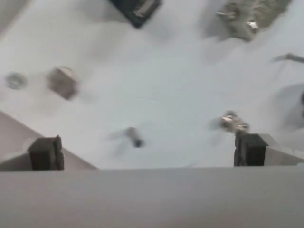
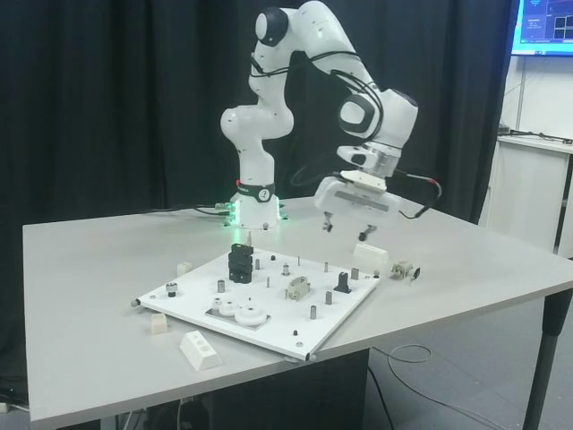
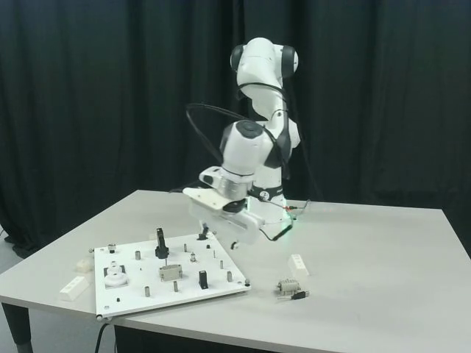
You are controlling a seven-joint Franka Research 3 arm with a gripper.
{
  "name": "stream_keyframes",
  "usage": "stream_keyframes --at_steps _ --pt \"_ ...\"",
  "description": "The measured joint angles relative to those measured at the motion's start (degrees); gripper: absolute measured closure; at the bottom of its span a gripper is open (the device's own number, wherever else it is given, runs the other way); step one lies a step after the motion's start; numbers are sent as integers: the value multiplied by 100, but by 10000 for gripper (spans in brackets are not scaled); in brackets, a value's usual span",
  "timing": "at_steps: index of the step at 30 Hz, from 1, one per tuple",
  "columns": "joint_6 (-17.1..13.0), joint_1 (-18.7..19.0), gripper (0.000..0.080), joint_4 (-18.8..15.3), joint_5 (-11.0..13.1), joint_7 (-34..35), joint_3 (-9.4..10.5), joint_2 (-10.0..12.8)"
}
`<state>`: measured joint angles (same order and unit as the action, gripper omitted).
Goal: Remove D-SUB.
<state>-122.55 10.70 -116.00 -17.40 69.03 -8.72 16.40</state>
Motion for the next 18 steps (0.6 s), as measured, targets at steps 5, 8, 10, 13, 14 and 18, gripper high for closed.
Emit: stream_keyframes --at_steps 5,8,10,13,14,18 --pt "196 -268 3 -25 -1 -725 5 -78" --pt "292 -408 3 -52 -29 -1087 3 -125" --pt "332 -496 3 -74 -66 -1309 0 -154" --pt "379 -627 3 -111 -133 -1623 -6 -203" --pt "387 -668 3 -121 -148 -1741 -9 -217" --pt "398 -853 3 -161 -210 -2354 -36 -275"
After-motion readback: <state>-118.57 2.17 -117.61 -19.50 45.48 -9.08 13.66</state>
